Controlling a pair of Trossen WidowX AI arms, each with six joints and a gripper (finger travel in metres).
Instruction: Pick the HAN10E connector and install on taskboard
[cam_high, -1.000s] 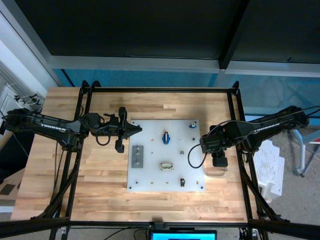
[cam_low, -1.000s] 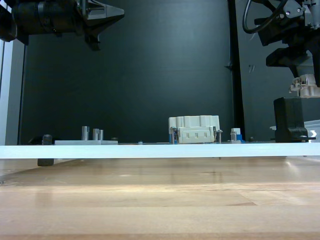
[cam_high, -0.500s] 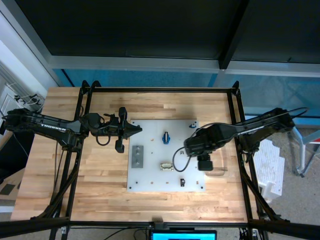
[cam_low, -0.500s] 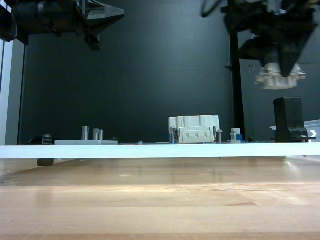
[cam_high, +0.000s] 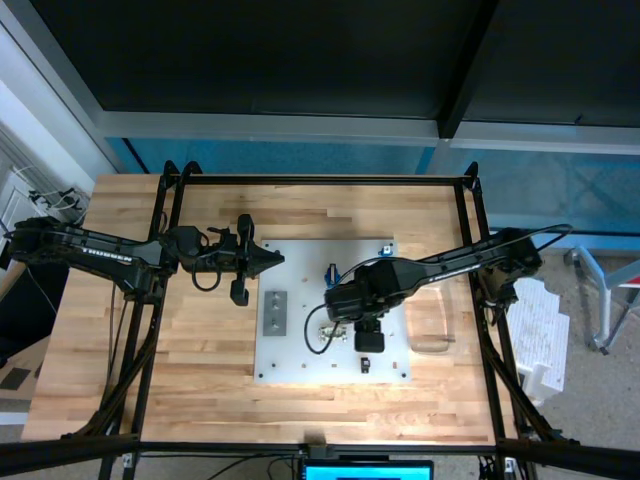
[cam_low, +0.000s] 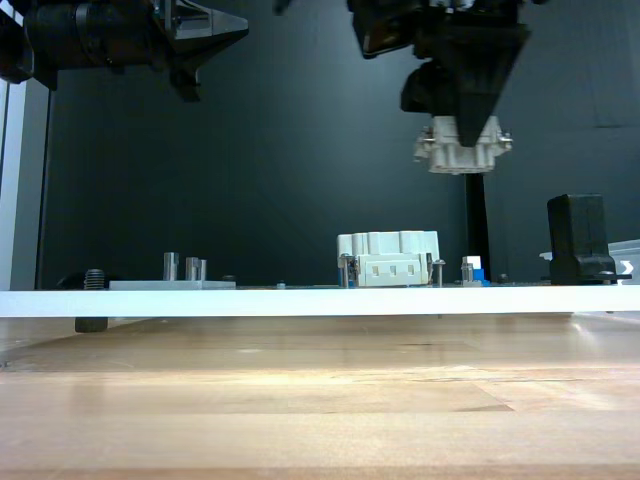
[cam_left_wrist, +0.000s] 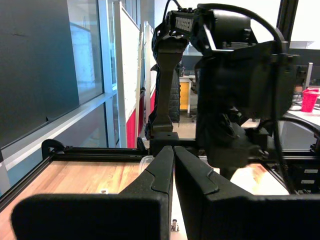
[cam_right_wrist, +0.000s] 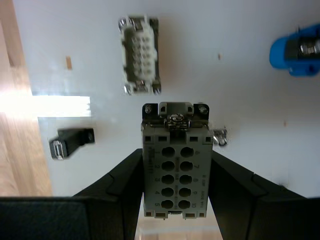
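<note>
The beige-grey HAN10E connector (cam_right_wrist: 175, 165) is clamped in my right gripper (cam_right_wrist: 175, 200), pin holes facing the camera. In the low view the connector (cam_low: 462, 150) hangs well above the white taskboard (cam_low: 300, 300), a little right of a beige socket (cam_low: 388, 258) mounted on it. From above, my right gripper (cam_high: 345, 318) hovers over the middle of the taskboard (cam_high: 300, 360). The socket (cam_right_wrist: 140, 55) lies just ahead of the held connector. My left gripper (cam_left_wrist: 173, 165) is shut on nothing, high over the board's left edge (cam_high: 270, 257).
On the board are a grey metal block (cam_high: 274, 312), a blue part (cam_right_wrist: 295, 50) and a small black part (cam_right_wrist: 72, 141). A clear plastic tray (cam_high: 430, 320) lies right of the board. A black frame rail (cam_high: 470, 260) runs around the table.
My right arm swung left from the clear tray over the board, carrying the connector to a spot above the socket. The left arm stayed put.
</note>
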